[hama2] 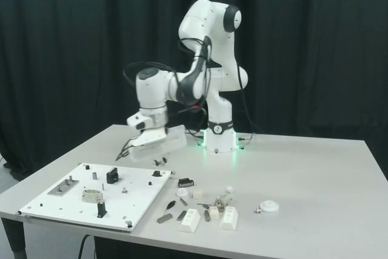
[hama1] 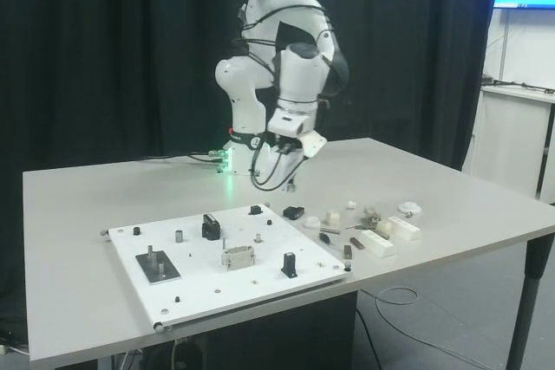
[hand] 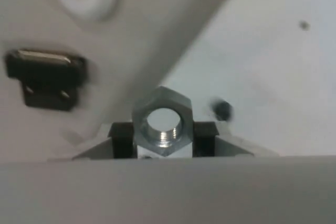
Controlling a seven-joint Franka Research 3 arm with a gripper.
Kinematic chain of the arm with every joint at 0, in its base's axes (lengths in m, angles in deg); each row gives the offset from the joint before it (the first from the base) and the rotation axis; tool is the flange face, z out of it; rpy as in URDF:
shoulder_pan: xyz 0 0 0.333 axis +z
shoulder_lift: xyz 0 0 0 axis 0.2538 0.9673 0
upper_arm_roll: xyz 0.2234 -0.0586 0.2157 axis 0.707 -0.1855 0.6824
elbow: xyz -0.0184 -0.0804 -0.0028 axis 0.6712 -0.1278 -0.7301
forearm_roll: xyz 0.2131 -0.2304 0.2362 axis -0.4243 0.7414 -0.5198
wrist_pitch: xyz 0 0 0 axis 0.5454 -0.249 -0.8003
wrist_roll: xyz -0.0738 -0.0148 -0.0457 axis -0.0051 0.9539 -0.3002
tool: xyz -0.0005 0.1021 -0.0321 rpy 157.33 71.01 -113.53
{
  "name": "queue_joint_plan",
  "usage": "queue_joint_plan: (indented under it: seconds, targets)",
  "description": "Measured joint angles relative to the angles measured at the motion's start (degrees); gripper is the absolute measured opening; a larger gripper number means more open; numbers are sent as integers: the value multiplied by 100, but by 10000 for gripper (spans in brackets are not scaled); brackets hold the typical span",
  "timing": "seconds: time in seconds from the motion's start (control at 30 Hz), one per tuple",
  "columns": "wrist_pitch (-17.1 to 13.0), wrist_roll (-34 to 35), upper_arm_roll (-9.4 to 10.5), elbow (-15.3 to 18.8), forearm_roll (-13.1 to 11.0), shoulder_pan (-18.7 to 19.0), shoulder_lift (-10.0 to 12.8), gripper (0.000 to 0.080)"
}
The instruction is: Place bolt 4.
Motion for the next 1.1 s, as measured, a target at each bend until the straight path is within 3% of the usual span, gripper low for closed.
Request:
queue_joint_plan:
  seconds: [0.57,1.1]
  targets:
    - [-322,2018,657,525,656,784,-476,225]
    - [-477,3333,1517,540,713,1048,-496,225]
